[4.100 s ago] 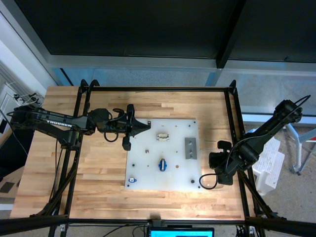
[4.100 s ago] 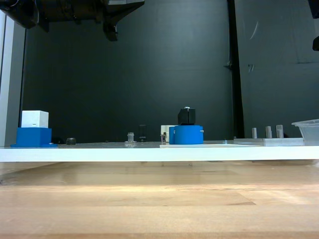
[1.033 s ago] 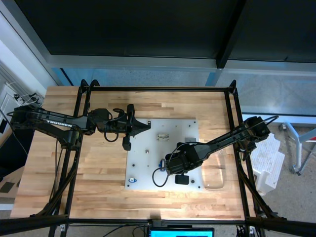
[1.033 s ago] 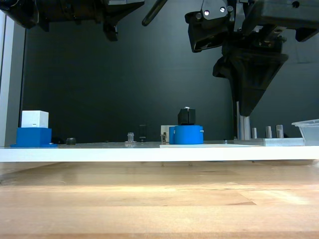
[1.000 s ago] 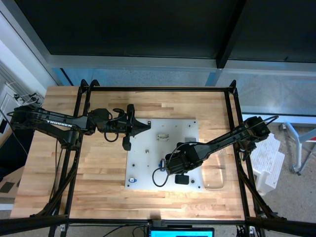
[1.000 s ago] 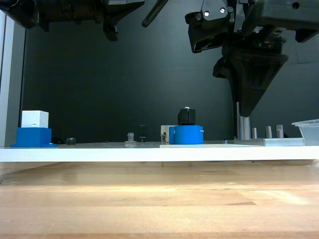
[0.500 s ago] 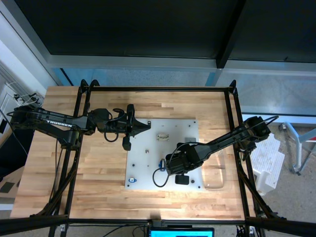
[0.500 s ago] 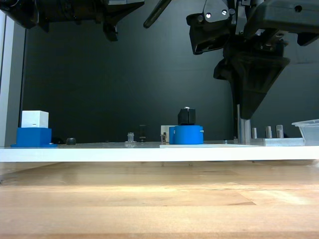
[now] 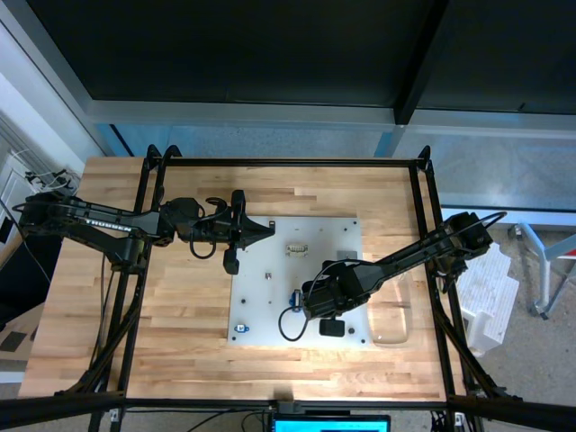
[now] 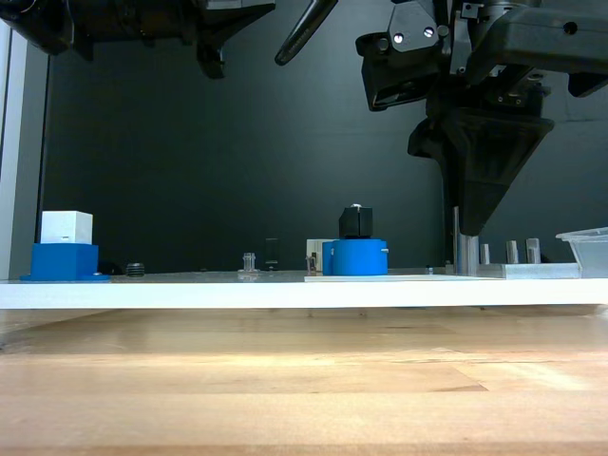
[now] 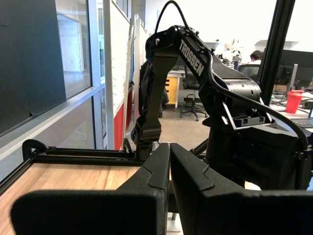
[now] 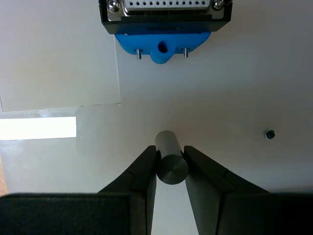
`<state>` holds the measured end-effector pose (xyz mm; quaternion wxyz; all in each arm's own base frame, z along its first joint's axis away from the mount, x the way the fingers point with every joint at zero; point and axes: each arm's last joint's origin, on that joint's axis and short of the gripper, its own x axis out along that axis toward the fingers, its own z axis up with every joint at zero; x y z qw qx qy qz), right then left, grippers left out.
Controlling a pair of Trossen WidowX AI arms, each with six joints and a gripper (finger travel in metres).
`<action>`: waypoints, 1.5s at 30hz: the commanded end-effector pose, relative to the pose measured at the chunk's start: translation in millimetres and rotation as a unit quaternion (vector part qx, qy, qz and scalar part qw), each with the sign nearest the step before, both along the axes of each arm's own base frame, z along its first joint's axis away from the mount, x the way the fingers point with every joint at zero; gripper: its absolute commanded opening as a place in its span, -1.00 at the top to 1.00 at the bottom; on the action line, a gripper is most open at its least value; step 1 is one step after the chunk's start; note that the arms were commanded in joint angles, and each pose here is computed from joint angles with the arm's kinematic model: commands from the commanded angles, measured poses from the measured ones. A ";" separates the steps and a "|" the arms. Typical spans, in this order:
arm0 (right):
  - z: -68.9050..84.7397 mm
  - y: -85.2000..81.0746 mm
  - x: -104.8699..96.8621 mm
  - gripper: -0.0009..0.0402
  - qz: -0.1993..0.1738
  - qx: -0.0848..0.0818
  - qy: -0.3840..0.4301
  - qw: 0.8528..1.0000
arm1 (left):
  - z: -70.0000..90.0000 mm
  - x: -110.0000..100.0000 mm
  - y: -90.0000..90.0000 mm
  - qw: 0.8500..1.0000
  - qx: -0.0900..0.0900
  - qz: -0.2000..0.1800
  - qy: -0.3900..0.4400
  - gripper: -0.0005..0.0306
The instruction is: Pick the 16mm cylinder and install on the taskboard
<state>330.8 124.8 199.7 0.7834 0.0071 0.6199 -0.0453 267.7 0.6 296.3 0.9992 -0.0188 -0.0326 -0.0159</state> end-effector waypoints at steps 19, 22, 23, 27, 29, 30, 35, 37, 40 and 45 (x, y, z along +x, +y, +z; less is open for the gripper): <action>-14.0 -0.4 -1.8 0.70 0.000 0.006 -0.013 1.000 | 0.1 0.0 0.1 1.000 0.000 0.000 0.000 0.96; -14.0 -0.5 -1.8 0.55 -0.001 0.006 -0.013 1.000 | 0.1 0.0 0.0 1.000 0.000 0.000 0.000 0.96; -14.0 -0.4 -1.8 0.51 -0.001 0.006 -0.013 1.000 | 0.1 0.0 0.0 1.000 0.000 0.000 0.000 0.96; -13.9 -0.4 -1.9 0.35 -0.001 0.006 -0.014 1.000 | 0.1 0.0 0.1 1.000 0.000 0.000 0.000 0.96; -13.9 -0.5 -1.8 0.28 -0.001 0.006 -0.013 1.000 | 0.1 0.0 0.1 1.000 0.000 0.000 0.000 0.96; -13.7 -0.4 -1.9 0.24 -0.001 0.007 -0.014 1.000 | 0.1 0.0 0.0 1.000 0.000 0.000 0.000 0.96; -6.4 -1.1 -4.3 0.11 0.006 0.013 -0.020 1.000 | 0.1 0.0 0.1 1.000 0.000 0.000 0.000 0.96; 0.3 -2.1 -6.1 0.07 0.017 0.013 -0.028 0.999 | 0.1 0.0 0.1 1.000 0.000 0.000 0.000 0.96; 12.6 -4.4 -9.7 0.05 0.040 0.012 -0.044 0.998 | 0.1 0.0 0.1 1.000 0.000 0.000 0.000 0.96; 34.8 -13.5 -16.3 0.08 0.055 0.014 -0.074 0.996 | 0.1 0.0 0.0 1.000 0.000 0.000 0.000 0.96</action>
